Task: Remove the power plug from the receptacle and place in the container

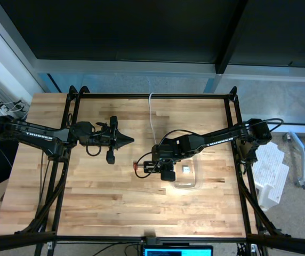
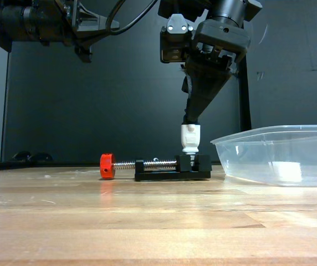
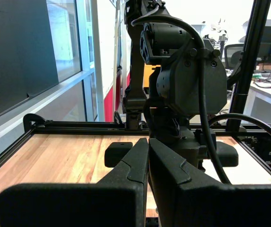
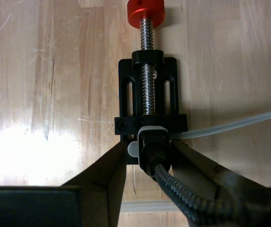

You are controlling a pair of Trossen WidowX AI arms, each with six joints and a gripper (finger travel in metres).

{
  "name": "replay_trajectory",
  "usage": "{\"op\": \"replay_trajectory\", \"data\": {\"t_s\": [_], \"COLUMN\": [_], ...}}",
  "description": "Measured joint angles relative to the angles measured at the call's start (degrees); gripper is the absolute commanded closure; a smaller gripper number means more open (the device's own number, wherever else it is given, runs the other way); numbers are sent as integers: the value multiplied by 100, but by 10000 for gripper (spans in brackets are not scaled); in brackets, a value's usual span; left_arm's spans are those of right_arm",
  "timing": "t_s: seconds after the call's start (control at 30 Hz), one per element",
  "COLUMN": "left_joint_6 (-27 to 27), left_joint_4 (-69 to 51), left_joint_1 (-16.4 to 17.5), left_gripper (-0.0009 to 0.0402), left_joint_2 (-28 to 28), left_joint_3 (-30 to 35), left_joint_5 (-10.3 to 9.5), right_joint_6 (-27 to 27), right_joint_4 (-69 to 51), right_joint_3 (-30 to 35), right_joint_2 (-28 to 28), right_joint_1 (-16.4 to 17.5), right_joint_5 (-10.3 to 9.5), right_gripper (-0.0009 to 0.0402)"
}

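At desk [image 1: 88, 202] centre, right hand [image 4: 149, 150] clamped on tiny dark power plug [image 4: 152, 142], seated in white receptacle [image 2: 190, 138] in black vise [image 4: 147, 94]. Extraction, drop remain. Clear rectangular plastic container [image 2: 275, 152] at vise's 3 o'clock. Left hand [image 1: 125, 140] closed, empty, parked at 10 o'clock.

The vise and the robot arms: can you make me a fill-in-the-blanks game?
The vise has a ___ knob. The right gripper is shut on the power plug, which sits ___ the white receptacle. The left gripper hangs over the table to the vise's left, fingers ___. The container holds a small white ___.
Missing: red; in; shut; cube.
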Motion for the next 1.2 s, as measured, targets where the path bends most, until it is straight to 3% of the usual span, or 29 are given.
{"op": "replay_trajectory", "data": {"t_s": [0.4,0.9,1.2], "left_joint_6": [0,0,0], "left_joint_4": [0,0,0], "left_joint_1": [0,0,0], "left_gripper": [393,393,393], "left_joint_2": [-2,0,0], "left_joint_3": [2,2,0], "left_joint_5": [0,0,0], "right_joint_6": [-2,2,-9], "right_joint_4": [50,17,-400], "right_joint_3": [0,-17,409], "right_joint_2": [-9,-101,-221], "right_joint_1": [0,7,9], "right_joint_5": [11,-9,87], "right_gripper": [396,393,393]}}
